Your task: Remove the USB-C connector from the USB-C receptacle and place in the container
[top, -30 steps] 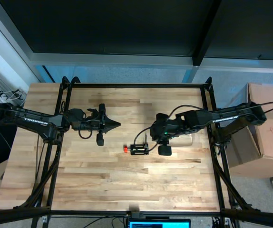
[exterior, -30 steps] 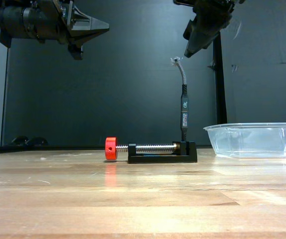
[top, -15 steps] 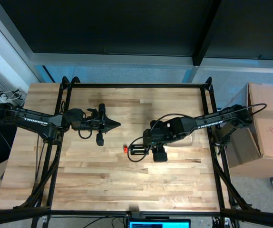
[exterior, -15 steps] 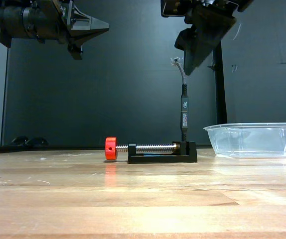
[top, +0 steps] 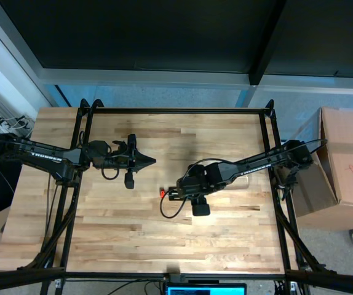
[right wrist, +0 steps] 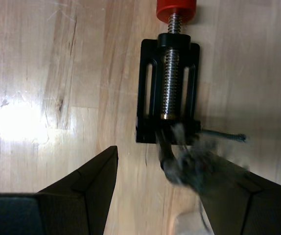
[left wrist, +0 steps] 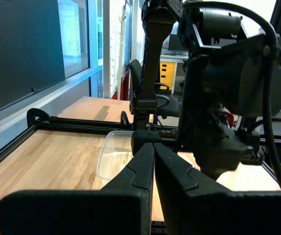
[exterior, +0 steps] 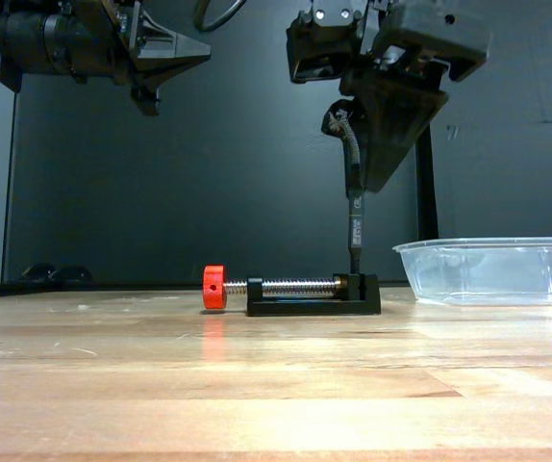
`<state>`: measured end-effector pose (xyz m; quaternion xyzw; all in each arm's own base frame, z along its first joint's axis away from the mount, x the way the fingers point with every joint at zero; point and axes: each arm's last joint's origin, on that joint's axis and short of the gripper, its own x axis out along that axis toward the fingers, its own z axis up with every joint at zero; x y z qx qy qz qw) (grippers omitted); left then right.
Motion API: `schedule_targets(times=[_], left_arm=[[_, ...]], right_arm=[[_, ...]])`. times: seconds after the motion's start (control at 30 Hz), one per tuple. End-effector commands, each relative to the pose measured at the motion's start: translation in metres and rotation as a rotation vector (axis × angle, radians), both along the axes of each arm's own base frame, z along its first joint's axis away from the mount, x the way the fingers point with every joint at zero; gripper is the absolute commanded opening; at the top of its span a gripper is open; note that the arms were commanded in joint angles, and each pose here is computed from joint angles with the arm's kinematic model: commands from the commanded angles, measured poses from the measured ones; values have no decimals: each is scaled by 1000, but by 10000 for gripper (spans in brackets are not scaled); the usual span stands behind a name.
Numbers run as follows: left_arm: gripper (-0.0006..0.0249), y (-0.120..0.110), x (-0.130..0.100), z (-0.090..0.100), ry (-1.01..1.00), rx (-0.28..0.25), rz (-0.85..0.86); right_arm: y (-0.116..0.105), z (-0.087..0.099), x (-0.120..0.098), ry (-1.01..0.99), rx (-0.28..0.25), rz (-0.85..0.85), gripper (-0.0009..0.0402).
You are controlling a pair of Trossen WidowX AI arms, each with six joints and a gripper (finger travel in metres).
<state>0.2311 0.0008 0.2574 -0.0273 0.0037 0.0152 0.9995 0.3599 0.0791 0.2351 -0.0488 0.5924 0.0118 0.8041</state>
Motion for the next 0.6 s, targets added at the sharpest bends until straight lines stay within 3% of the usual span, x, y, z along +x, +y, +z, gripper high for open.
schedule_targets(times=[0.03,0.6], left_arm=[[0,0,0,0,0,0,0],[0,0,0,0,0,0,0]], right_arm=[[0,-5,2,6,-4,0,188],[-3,-3,4,-18,-42,-18,34]])
